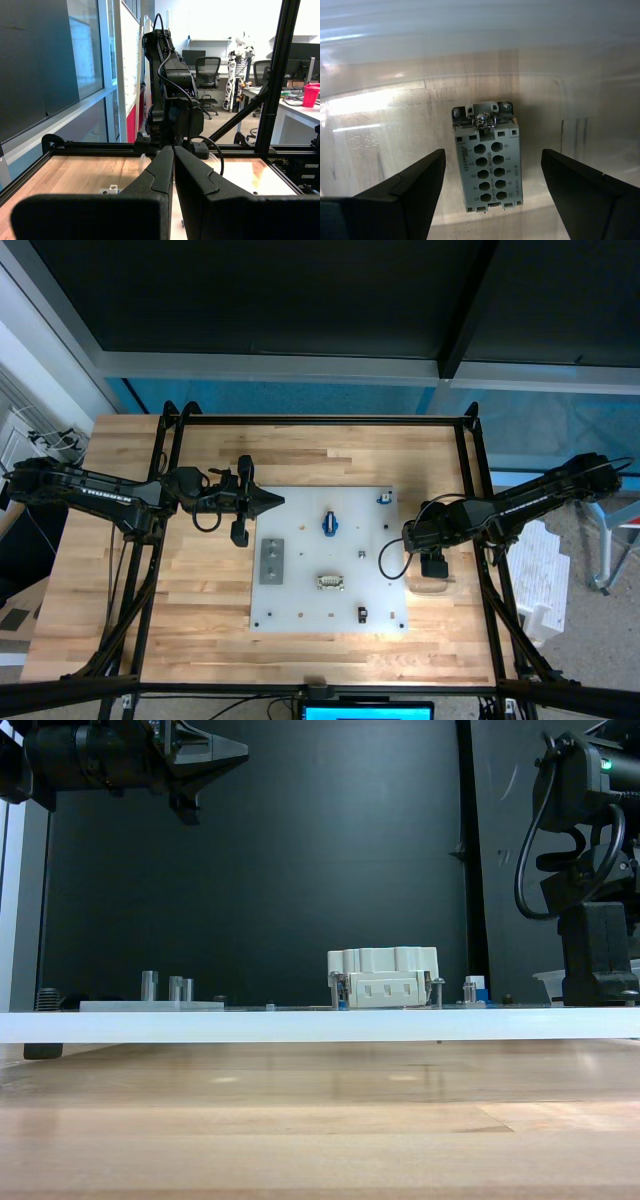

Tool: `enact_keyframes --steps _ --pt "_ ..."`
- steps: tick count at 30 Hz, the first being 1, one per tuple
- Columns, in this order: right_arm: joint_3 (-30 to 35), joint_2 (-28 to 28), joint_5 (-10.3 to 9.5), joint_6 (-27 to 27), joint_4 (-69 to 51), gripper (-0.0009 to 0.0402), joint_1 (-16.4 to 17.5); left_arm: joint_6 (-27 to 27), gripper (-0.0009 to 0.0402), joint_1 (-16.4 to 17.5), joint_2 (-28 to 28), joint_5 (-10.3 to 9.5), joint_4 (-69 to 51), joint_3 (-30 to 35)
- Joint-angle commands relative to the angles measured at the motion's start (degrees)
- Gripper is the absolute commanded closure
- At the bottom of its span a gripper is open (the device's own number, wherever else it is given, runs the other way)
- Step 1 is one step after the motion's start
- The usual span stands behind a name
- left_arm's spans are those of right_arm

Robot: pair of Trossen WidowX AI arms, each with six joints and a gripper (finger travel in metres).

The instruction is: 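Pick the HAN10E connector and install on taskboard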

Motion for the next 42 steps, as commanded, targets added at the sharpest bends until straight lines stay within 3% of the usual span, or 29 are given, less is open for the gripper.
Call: enact_keyframes --steps 1,26,33,42 --pt "0.0 0.35 0.0 0.02 0.28 0.0151 -0.02 0.0 0.0392 0.0 0.0 0.0 0.02 0.0" --pt "0.46 -0.61 -0.2 0.0 -0.17 0.0339 0.0 0.0 0.0392 0.0 0.0 0.0 0.02 0.0" --pt "4.17 -2.36 -0.17 -0.22 -5.66 0.0366 0.0 0.0 0.0392 0.0 0.0 0.0 0.0 0.0" --pt "14.16 -3.5 -0.17 -0.2 -18.45 0.0369 0.0 0.0 0.0392 0.0 0.0 0.0 0.0 0.0"
